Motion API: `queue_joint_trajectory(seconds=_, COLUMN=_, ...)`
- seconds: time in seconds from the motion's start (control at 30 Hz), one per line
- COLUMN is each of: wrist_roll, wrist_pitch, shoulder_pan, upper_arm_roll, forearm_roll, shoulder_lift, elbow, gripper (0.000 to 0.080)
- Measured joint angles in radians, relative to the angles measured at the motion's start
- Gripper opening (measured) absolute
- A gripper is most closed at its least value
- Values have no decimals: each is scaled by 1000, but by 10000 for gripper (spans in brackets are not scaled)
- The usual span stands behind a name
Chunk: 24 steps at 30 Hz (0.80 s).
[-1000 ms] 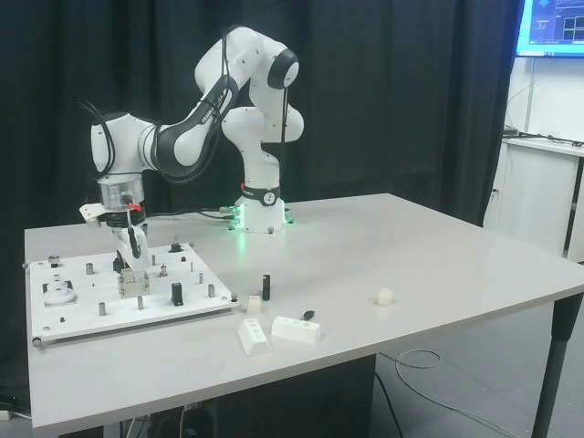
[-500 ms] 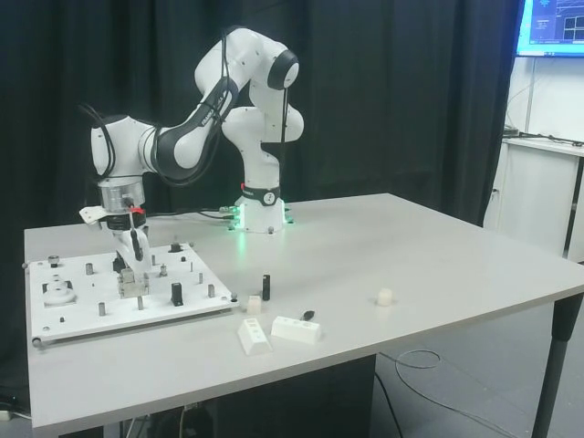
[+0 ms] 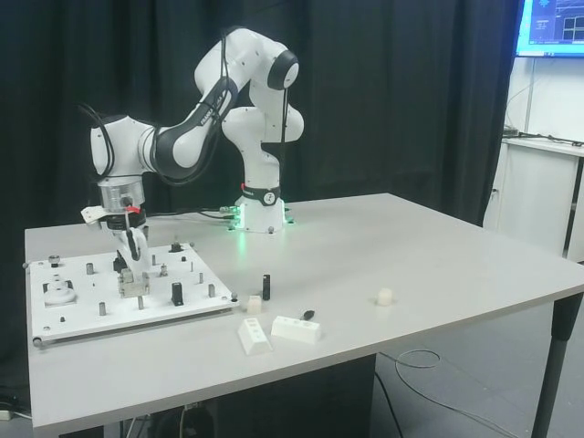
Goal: Remove waterproof.
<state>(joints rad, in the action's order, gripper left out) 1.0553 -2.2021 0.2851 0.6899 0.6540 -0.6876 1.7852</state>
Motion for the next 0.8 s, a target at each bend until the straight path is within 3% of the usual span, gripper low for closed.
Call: queue_joint_trajectory(seconds=0.8, wrist_roll=20, wrist_pitch=0, shoulder_pan=-1, upper_arm_roll=1, forearm_roll=1, shoulder_lift=0, elbow=-3, gripper=313)
